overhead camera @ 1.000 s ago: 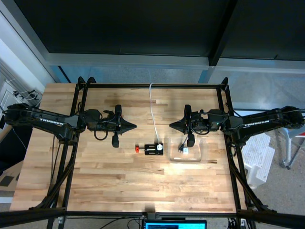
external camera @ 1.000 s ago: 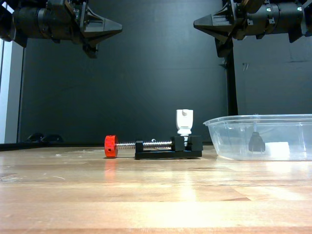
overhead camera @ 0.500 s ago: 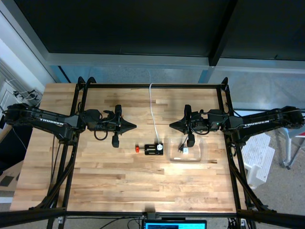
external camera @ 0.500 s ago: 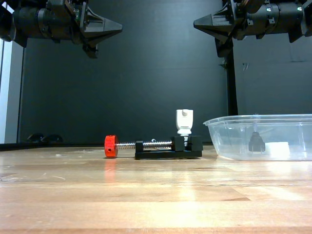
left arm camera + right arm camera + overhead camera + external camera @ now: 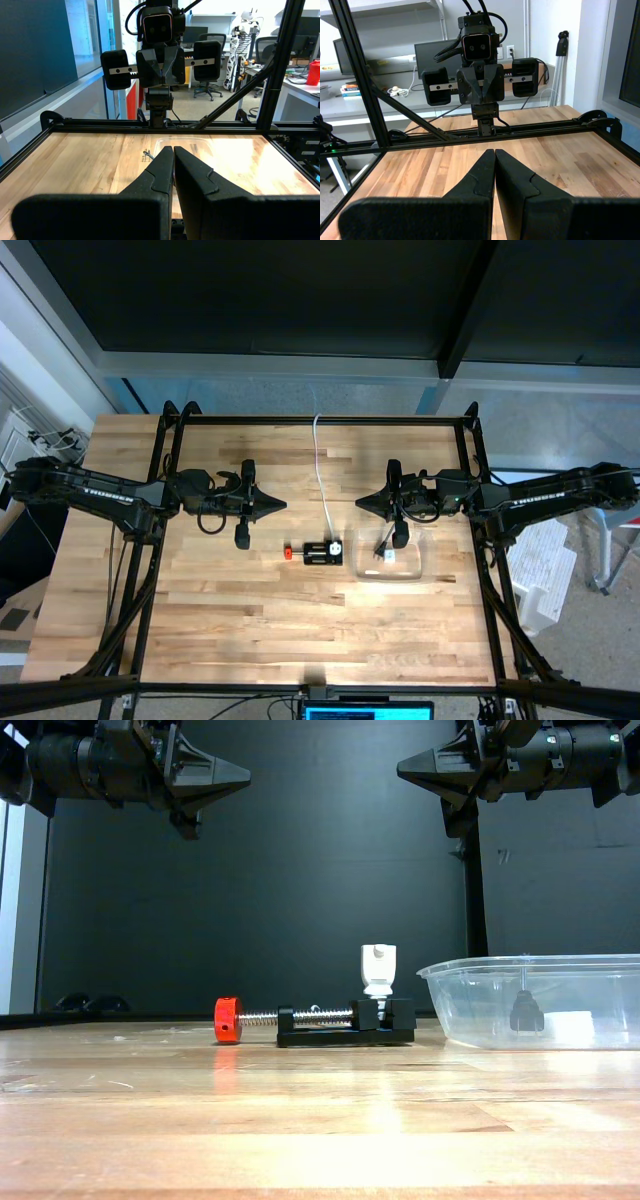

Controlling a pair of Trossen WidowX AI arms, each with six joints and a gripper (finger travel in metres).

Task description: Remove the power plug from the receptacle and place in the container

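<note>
The small black power plug (image 5: 526,1012) with its thin cord (image 5: 381,544) lies inside the clear container (image 5: 390,556) (image 5: 620,1005), beside a white tag (image 5: 571,1025). Left of the container, the white receptacle (image 5: 337,547) (image 5: 378,968) stands upright in a black clamp (image 5: 345,1021) with an orange-red knob (image 5: 288,552) (image 5: 227,1019). My left gripper (image 5: 283,505) (image 5: 246,777) (image 5: 173,148) hovers high above the table, left of the clamp, shut and empty. My right gripper (image 5: 359,504) (image 5: 400,766) (image 5: 495,151) hovers high above the container's far left side, shut and empty. Their tips face each other.
A long white cable (image 5: 321,470) runs from the receptacle to the far edge of the wooden table (image 5: 250,620). A black frame (image 5: 320,421) borders the table on the back and sides. A screen (image 5: 368,710) sits at the near edge.
</note>
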